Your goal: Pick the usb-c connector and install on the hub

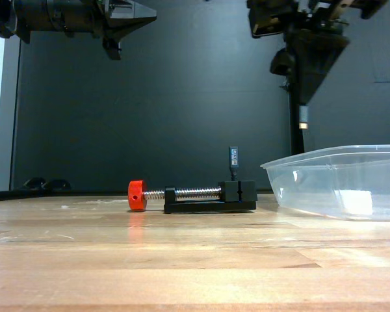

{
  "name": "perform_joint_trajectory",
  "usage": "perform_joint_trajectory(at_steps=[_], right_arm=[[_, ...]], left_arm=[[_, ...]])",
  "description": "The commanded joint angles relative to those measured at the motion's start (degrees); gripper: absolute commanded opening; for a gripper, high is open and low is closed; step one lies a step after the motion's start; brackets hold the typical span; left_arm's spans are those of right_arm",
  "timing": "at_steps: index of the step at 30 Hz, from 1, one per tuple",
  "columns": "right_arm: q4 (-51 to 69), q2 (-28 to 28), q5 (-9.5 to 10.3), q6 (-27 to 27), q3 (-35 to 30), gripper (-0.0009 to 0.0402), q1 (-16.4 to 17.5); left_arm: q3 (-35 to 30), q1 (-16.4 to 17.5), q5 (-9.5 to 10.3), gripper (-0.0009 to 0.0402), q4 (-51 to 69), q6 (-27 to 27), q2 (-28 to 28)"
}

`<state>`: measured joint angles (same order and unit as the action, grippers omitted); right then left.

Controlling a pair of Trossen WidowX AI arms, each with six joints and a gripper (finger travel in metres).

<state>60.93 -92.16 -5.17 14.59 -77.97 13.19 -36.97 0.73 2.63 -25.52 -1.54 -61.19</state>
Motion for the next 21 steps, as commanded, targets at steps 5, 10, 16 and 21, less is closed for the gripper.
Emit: perform_joint_trajectory(at_steps=[5, 10, 16, 21], right_arm=[[0.2, -4.28, 0.09, -2.99, -5.53, 0.0, -0.96], [0.48, -7.08, 0.17, -5.27, -8.79, 0.0, -1.22], [1.97, -10.54, 0.2, -6.71, -12.96, 0.0, -1.6], [3.8, -13.9, 0.22, -9.03, -17.31, 0.0, -1.7]], left_arm=[[0.0, 0.02, -0.02, 0.0, -0.02, 0.0, -0.02], [0.0, 0.02, -0.02, 0.0, -0.02, 0.0, -0.02], [0.0, 0.02, -0.02, 0.0, -0.02, 0.0, -0.02], [0.0, 0.0, -0.02, 0.0, -0.02, 0.0, -0.02]])
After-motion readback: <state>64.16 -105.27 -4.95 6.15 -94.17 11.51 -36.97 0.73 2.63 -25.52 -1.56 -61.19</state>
